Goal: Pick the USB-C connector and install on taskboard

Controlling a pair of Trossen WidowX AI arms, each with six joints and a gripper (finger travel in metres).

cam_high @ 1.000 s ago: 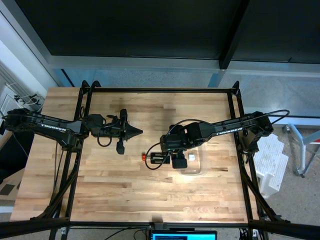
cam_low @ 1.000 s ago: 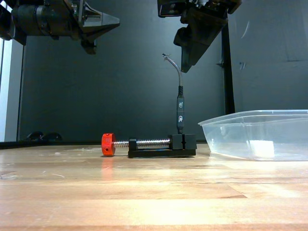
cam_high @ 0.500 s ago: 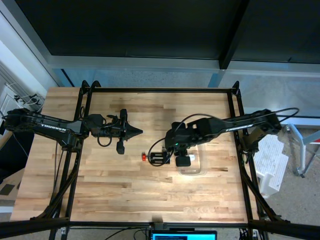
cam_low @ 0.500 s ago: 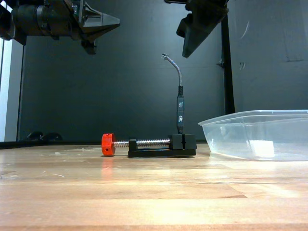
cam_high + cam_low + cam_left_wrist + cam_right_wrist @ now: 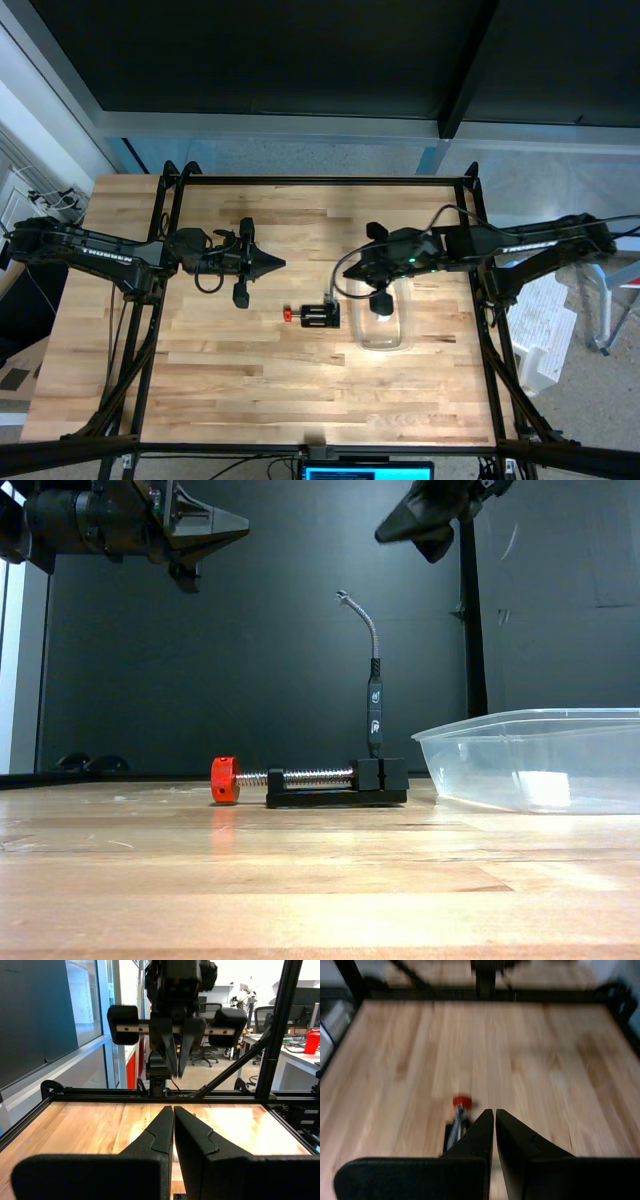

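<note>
USB-C connector (image 5: 374,705): one; long axis upright, plug end down in the taskboard, tail bent toward the left arm; below the right jaws, apart from them.
Taskboard (image 5: 335,780): one; flat on the counter (image 5: 300,880), red knob toward the left arm.
Right gripper (image 5: 385,532): raised, jaws together.
Left gripper (image 5: 243,522): raised, well apart from the connector, jaws together.
Clear tray (image 5: 480,765): one.

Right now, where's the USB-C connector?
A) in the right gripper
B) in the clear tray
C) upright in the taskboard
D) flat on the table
C: the USB-C connector stands upright in the taskboard; the shut right gripper hangs above, apart from it; the shut left gripper hangs off to the left.
</note>
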